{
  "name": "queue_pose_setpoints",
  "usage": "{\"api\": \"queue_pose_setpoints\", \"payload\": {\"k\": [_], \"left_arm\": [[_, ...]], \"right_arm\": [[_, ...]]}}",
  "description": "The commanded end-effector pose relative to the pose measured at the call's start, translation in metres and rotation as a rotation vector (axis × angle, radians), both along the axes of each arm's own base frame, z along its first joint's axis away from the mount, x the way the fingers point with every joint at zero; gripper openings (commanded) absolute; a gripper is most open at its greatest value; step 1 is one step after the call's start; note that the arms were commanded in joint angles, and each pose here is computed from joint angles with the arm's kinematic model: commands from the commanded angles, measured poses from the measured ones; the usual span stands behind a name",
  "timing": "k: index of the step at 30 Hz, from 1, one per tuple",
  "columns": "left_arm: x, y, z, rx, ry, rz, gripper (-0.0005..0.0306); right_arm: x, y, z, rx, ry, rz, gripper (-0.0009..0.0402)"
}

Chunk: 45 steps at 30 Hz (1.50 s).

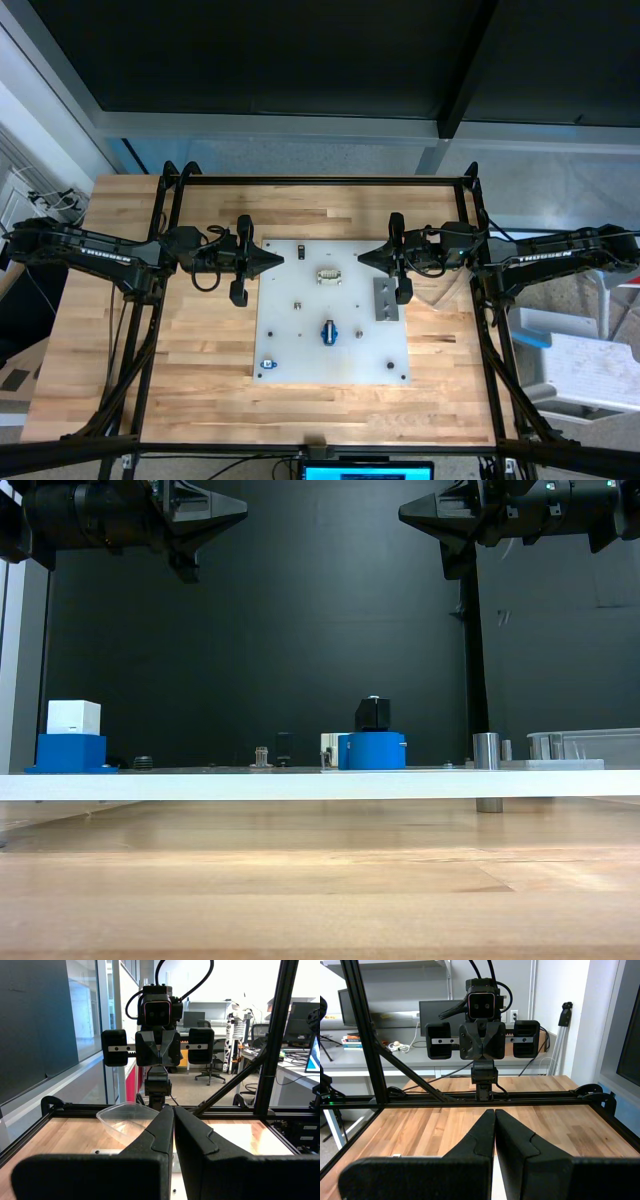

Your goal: Pick the 16mm cylinder and place it in the container

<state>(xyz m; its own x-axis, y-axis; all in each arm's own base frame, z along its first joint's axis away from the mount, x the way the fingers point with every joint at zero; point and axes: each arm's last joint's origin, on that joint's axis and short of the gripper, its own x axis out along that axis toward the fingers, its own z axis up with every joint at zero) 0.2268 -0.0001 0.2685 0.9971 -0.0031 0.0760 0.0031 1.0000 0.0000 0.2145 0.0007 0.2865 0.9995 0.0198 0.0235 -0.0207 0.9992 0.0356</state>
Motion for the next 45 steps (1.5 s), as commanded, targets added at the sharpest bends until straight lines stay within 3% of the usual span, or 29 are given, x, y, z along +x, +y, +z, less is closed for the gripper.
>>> {"api": "queue_pose_setpoints", "payload": {"k": [1, 10, 13, 17, 32, 41, 45], "left_arm": [[0.0, 0.0, 0.0, 0.0, 0.0, 0.0, 0.0], [0.0, 0.0, 0.0, 0.0, 0.0, 0.0, 0.0], [0.0, 0.0, 0.0, 0.0, 0.0, 0.0, 0.0], [0.0, 0.0, 0.0, 0.0, 0.0, 0.0, 0.0], [0.0, 0.0, 0.0, 0.0, 0.0, 0.0, 0.0], [0.0, 0.0, 0.0, 0.0, 0.0, 0.0, 0.0], [0.0, 0.0, 0.0, 0.0, 0.0, 0.0, 0.0]], "right_arm": [[0.0, 0.0, 0.0, 0.001, -0.001, 0.0, 0.0], [0.0, 0.0, 0.0, 0.003, -0.002, 0.0, 0.0], [0.0, 0.0, 0.003, 0.044, -0.007, 0.011, 0.0], [0.001, 0.0, 0.011, 0.053, 0.018, 0.009, 0.0], [-0.005, 0.001, 0.05, 0.061, 0.32, 0.005, 0.0], [0.001, 0.004, 0.057, 0.061, 0.538, 0.011, 0.0], [0.007, 0.007, 0.06, 0.079, 0.627, 0.015, 0.0]]}}
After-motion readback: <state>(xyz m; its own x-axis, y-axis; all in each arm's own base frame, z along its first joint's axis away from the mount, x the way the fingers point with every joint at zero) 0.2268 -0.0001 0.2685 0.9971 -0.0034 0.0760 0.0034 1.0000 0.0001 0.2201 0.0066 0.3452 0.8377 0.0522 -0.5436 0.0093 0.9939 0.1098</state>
